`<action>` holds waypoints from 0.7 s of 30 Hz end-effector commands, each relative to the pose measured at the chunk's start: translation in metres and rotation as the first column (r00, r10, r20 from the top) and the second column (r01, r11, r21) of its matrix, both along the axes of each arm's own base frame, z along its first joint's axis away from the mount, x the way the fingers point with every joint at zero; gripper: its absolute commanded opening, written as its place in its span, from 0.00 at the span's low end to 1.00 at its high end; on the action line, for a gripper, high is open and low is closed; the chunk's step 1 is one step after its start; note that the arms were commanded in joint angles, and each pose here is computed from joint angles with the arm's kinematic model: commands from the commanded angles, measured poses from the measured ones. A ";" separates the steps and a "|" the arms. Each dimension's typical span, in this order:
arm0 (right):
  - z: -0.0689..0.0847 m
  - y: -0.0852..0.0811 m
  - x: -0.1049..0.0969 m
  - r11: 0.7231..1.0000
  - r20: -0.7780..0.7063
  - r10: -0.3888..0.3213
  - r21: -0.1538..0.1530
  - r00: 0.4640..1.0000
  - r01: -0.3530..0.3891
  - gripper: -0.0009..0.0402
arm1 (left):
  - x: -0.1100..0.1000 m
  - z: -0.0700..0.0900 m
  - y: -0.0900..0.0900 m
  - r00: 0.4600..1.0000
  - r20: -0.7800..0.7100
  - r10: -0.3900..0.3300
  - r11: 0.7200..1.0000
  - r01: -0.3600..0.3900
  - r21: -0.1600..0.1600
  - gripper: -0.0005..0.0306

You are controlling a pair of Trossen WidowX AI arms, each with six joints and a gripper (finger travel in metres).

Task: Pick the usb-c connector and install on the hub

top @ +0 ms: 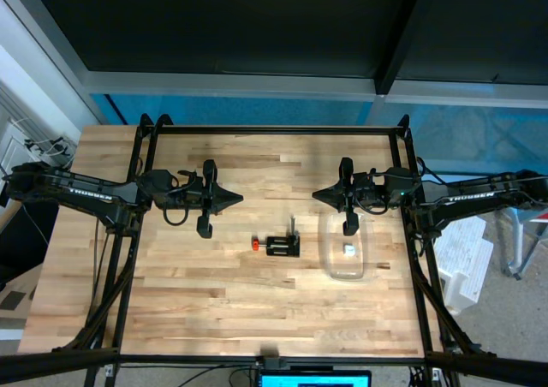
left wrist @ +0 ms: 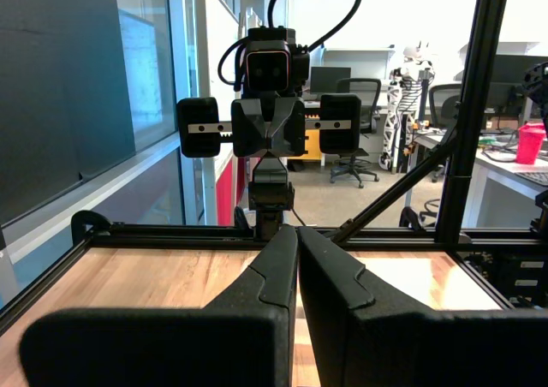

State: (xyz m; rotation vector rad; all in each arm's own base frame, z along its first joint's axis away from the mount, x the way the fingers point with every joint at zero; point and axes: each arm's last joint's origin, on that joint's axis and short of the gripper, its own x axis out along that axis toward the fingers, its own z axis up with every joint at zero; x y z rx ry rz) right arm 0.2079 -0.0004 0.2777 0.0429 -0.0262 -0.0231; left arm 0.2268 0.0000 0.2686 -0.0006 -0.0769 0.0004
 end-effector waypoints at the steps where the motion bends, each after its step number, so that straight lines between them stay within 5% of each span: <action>1: 0.001 0.000 0.000 1.000 0.000 0.000 0.001 1.000 0.000 0.02 | 0.000 0.000 0.000 1.000 0.000 0.000 1.000 0.000 0.000 0.02; 21: 0.004 0.000 0.002 1.000 -0.006 0.000 0.001 1.000 0.000 0.02 | 0.000 0.000 0.000 1.000 0.000 0.000 1.000 0.000 0.000 0.02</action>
